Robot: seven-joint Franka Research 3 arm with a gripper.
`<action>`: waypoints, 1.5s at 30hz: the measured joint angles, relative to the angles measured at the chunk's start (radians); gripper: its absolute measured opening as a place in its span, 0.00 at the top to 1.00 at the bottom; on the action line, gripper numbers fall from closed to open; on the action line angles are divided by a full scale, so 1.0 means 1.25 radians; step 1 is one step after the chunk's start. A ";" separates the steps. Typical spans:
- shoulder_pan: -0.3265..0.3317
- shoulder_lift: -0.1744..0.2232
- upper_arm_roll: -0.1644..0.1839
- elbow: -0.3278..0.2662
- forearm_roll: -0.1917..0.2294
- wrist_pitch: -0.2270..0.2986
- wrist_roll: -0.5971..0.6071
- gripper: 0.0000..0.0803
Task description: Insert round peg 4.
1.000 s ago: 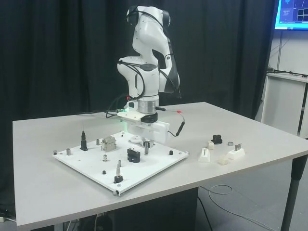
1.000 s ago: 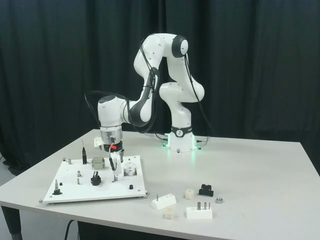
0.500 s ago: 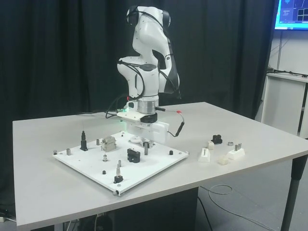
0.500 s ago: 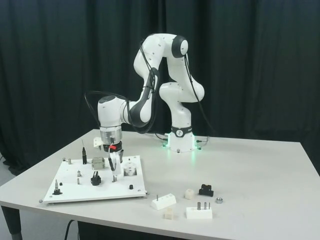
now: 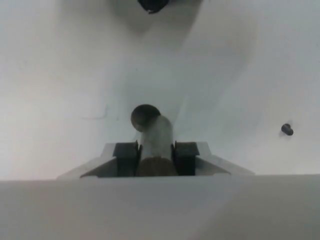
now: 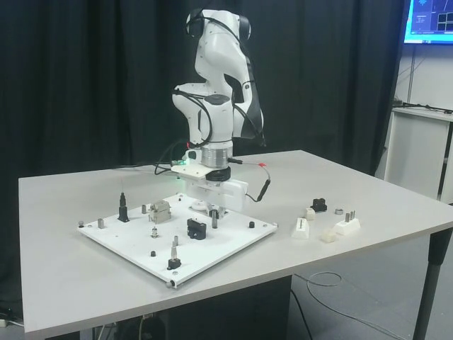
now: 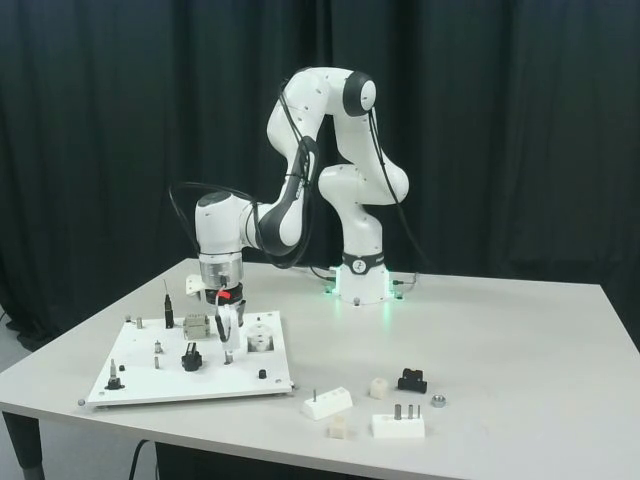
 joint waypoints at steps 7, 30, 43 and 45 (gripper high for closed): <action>0.000 0.001 0.000 0.000 0.000 0.007 0.000 0.81; 0.002 0.005 0.000 0.000 0.000 0.029 0.000 0.81; 0.002 0.013 0.000 0.000 0.000 0.044 0.000 0.81; 0.002 0.013 0.000 0.000 0.000 0.044 0.000 0.81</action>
